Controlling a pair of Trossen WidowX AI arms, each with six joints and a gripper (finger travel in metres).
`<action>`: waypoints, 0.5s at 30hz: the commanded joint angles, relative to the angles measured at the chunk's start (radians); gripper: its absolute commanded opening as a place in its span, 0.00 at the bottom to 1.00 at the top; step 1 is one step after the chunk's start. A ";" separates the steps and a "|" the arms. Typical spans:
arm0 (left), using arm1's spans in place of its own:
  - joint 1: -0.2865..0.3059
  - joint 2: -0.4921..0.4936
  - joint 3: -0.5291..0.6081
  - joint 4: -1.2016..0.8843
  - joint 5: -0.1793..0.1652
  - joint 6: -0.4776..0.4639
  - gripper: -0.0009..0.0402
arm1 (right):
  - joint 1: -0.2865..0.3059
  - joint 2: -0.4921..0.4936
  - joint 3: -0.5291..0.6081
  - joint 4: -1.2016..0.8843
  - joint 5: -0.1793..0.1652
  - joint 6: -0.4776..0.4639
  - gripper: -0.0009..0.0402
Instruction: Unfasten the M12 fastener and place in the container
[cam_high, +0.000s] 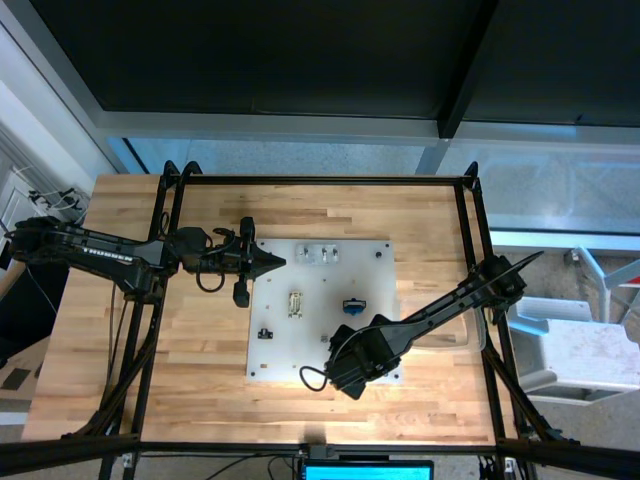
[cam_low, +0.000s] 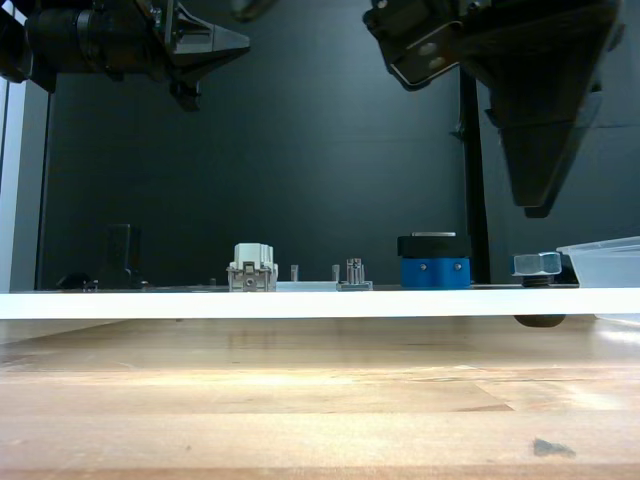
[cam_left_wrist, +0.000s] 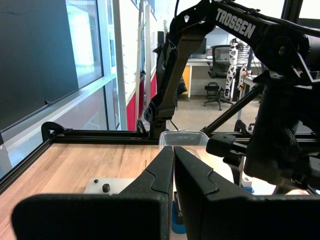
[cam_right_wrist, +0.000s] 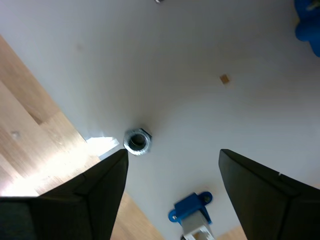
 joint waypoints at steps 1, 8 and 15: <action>0.000 0.000 0.000 0.000 0.000 0.000 0.02 | 0.000 0.027 0.037 -0.013 0.001 0.001 0.67; 0.000 0.000 0.000 0.000 0.000 0.000 0.02 | 0.000 0.074 0.054 -0.018 0.000 0.022 0.66; 0.000 0.000 0.000 0.000 0.000 0.000 0.02 | -0.001 0.115 0.054 0.017 -0.021 0.025 0.62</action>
